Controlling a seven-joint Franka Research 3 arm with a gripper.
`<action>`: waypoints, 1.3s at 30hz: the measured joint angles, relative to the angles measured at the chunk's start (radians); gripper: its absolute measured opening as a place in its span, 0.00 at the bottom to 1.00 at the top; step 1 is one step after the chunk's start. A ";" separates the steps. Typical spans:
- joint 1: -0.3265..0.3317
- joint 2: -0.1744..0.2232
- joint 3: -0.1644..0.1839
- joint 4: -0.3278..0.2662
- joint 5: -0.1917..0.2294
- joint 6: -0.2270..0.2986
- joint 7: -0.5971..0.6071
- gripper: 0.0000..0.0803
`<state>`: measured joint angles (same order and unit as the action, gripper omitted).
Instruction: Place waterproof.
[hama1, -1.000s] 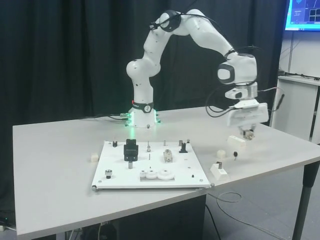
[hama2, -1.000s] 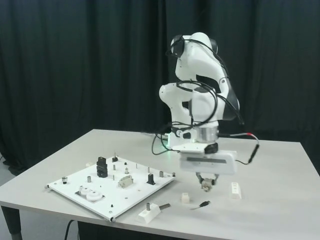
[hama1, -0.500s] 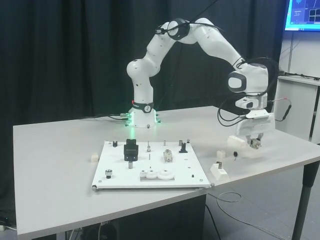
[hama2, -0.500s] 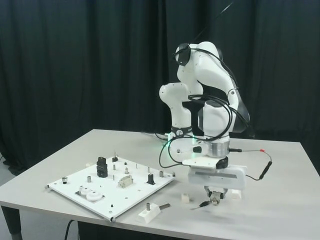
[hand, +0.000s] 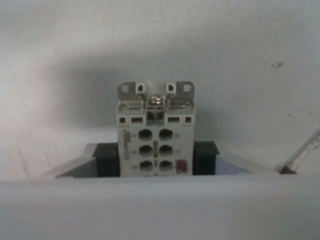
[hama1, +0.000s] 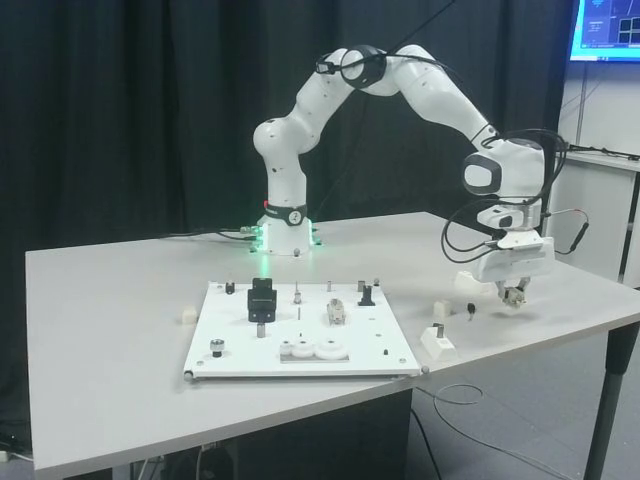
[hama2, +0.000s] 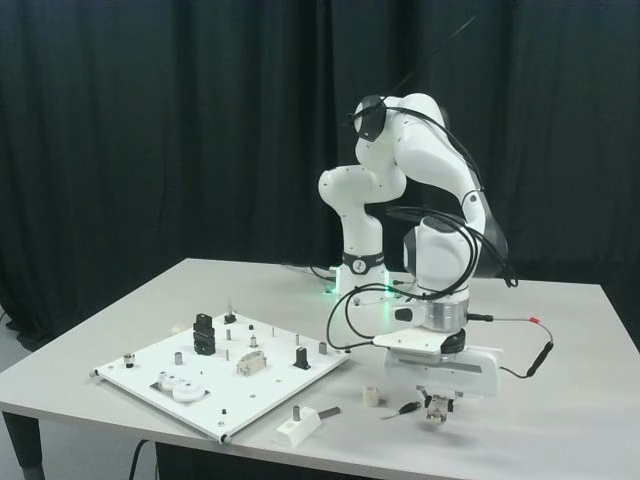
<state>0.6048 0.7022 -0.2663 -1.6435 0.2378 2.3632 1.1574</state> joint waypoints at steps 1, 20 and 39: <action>0.000 0.002 0.001 0.001 0.000 0.000 0.000 0.38; 0.001 0.016 0.007 0.013 0.000 -0.006 0.013 0.38; 0.002 0.010 -0.020 0.134 -0.002 -0.199 0.039 0.99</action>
<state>0.6070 0.7118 -0.2860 -1.5099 0.2355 2.1637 1.1961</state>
